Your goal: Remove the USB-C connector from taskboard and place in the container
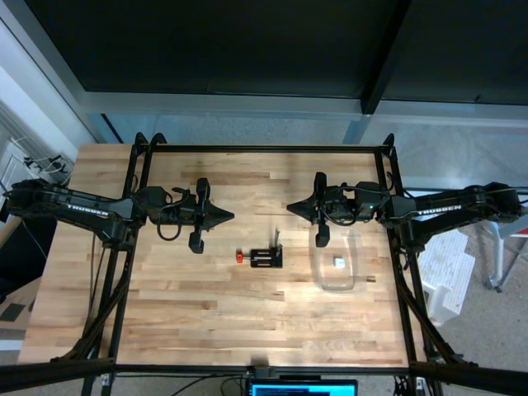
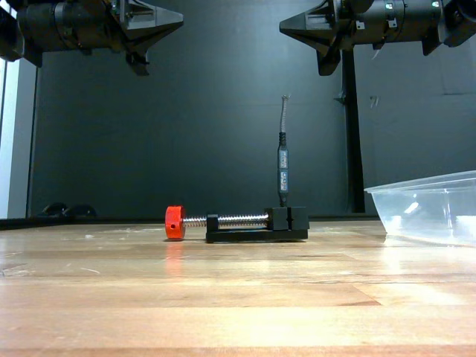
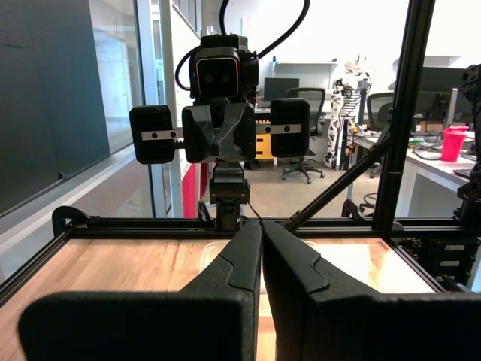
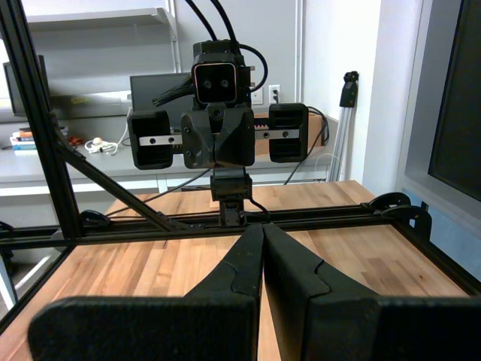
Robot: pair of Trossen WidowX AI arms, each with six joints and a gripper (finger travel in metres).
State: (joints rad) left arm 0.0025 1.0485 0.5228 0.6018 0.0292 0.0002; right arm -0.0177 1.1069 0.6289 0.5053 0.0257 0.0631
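A pale wooden butcher-block table (image 1: 206,322) fills the middle of the high view, boxed in by a black frame (image 1: 264,149). A dark wall panel lies across the top of the frame, and grey floor shows beyond the table's far edge. A lit screen (image 1: 301,388) peeks in at the bottom centre, and loose papers (image 1: 450,276) lie off the table at the right.

The left gripper (image 1: 227,217) hangs above the table left of centre. The right gripper (image 1: 290,206) faces it from right of centre. Both are high over the wood and well apart from everything on it.

The taskboard (image 1: 266,258) sits at the centre of the table, its red-orange knob (image 1: 239,256) pointing left. The container (image 1: 318,266) lies to its right, near but not touching, with a small white square piece (image 1: 338,261) inside.

Only the low view makes the USB-C connector (image 2: 283,167) plain. It stands upright out of the taskboard's right end, its lead rising thin above it against the dark wall.

The wrist views alone show the fingers. Each pair is pressed together with nothing between them. They also show the room: glass partitions, office chairs (image 3: 301,154) and desks behind one arm, and a monitor (image 4: 161,90) and shelf behind the other.
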